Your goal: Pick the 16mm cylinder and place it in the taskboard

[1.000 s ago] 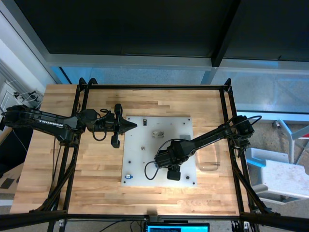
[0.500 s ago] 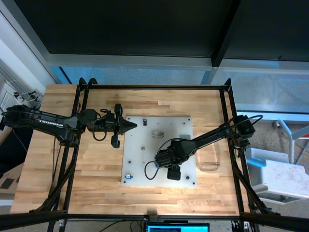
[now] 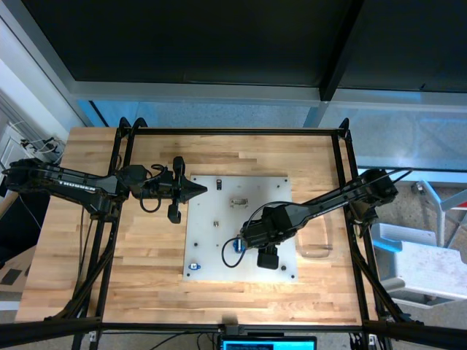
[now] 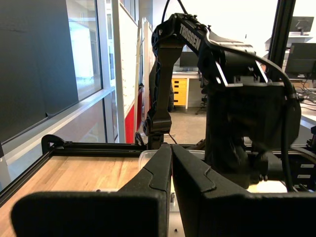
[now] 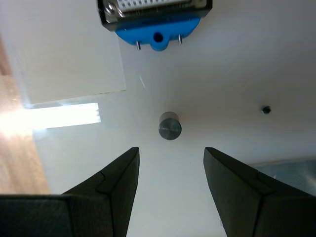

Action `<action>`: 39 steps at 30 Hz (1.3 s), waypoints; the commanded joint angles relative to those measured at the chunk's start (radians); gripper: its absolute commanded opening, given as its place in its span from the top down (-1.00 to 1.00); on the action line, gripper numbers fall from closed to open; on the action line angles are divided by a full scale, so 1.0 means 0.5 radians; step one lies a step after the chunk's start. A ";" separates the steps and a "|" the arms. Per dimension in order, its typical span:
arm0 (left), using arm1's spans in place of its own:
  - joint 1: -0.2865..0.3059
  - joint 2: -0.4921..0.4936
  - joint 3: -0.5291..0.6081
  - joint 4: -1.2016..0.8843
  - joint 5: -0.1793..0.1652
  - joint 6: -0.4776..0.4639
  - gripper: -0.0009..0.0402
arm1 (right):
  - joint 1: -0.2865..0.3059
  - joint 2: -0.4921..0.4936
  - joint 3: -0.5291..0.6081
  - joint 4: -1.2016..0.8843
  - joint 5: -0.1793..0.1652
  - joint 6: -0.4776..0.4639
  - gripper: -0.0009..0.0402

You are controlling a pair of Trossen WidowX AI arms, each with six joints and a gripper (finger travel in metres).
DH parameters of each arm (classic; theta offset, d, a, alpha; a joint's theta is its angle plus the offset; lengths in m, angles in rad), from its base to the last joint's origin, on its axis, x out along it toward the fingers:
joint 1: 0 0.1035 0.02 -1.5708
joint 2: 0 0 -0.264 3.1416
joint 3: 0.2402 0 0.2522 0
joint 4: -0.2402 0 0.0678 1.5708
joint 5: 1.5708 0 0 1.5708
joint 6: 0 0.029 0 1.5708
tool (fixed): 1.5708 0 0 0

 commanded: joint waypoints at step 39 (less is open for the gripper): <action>0.001 0.000 0.001 0.000 0.000 0.001 0.96 | 0.001 -0.252 0.001 -0.127 0.016 -0.004 0.08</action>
